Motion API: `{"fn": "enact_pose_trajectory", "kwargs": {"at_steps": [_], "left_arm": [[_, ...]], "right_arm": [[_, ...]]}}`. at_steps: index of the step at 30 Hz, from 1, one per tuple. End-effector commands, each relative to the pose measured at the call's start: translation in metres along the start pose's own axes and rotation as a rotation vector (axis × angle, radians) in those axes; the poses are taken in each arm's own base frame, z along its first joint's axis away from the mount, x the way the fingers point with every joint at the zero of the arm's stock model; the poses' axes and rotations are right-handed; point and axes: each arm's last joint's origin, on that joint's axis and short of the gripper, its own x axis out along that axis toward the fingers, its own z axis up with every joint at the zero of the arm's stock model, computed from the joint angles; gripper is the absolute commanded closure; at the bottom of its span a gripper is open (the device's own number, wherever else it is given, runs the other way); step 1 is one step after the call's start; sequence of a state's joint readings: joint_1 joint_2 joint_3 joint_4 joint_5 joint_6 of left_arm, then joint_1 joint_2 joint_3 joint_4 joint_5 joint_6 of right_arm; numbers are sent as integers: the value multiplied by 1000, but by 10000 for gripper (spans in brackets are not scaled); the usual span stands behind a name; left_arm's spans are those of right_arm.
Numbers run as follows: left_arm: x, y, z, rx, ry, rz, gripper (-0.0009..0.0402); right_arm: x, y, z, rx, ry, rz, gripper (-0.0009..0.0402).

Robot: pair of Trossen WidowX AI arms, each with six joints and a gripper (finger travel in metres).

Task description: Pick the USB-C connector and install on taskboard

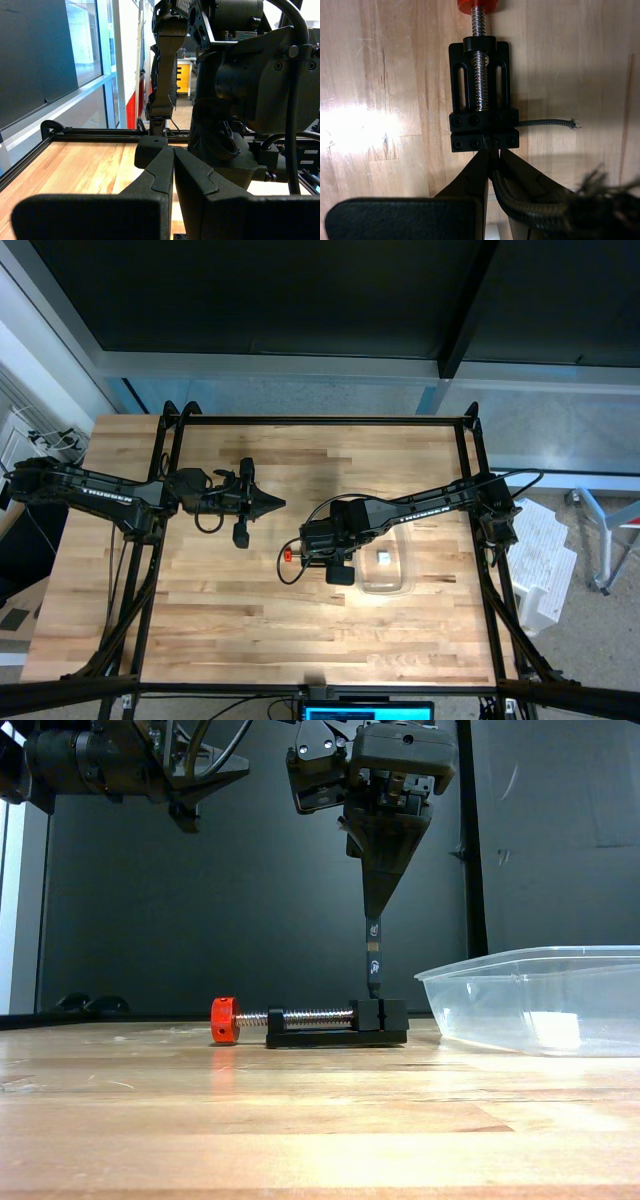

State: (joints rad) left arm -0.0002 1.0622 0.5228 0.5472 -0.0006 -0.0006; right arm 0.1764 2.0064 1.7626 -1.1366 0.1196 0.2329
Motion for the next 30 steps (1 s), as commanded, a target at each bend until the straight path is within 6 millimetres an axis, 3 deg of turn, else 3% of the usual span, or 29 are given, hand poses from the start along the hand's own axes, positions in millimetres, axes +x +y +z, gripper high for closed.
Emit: {"fn": "enact_pose_trajectory", "kwargs": {"at_steps": [1,30], "left_arm": [[0,0,0,0,0,0,393],[0,0,0,0,0,0,393]], "right_arm": [[0,0,0,-2,1,4,393],[4,0,-2,-38,12,9,393]]}}
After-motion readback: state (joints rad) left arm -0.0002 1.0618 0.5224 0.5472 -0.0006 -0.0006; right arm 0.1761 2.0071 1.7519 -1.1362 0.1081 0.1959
